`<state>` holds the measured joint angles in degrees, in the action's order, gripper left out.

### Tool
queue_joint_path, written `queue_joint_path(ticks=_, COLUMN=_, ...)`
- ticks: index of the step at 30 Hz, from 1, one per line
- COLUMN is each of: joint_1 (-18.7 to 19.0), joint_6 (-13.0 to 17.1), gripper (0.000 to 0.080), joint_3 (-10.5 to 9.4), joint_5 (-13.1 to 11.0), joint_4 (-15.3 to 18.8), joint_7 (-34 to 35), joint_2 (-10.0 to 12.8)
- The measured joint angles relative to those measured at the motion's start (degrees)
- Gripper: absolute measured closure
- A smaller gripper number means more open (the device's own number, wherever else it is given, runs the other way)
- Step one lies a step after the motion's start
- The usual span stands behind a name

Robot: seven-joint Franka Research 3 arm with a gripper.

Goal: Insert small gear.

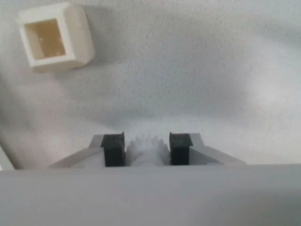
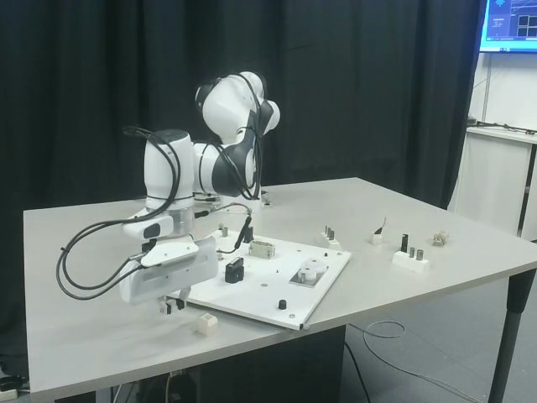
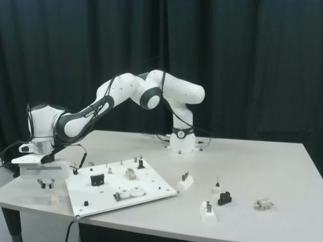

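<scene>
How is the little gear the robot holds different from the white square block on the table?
The small gear has teeth around its edge; the square block has smooth sides and a hollow middle. The gear is pinched between the black fingers, off the table; the block rests on the grey table, untouched. Both are white.

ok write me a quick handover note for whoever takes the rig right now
Gripper: shut on the small gear, held between both black fingertips, clear of the grey table.
Position: the arm hangs beside the white assembly board, off its edge, near a small white square holder on the table.
Done: gear picked up.
Left: carry it over the board, line it up beside the gears already mounted, press it on, release.
</scene>
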<state>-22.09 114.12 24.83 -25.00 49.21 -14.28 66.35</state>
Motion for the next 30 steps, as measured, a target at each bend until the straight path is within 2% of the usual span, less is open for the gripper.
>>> queue_joint_path(ticks=19, joint_1=0.1, joint_6=-1.1, gripper=0.0603, joint_3=0.44, joint_5=-0.4, joint_4=-0.5, joint_7=2.4, joint_2=-0.3)
queue_joint_path(ticks=24, joint_1=0.3, joint_6=-2.7, gripper=0.0603, joint_3=0.44, joint_5=-1.1, joint_4=-0.5, joint_7=2.9, joint_2=-0.6)
queue_joint_path(ticks=30, joint_1=0.7, joint_6=-6.3, gripper=0.0603, joint_3=0.44, joint_5=-1.9, joint_4=-0.5, joint_7=4.7, joint_2=-1.3)
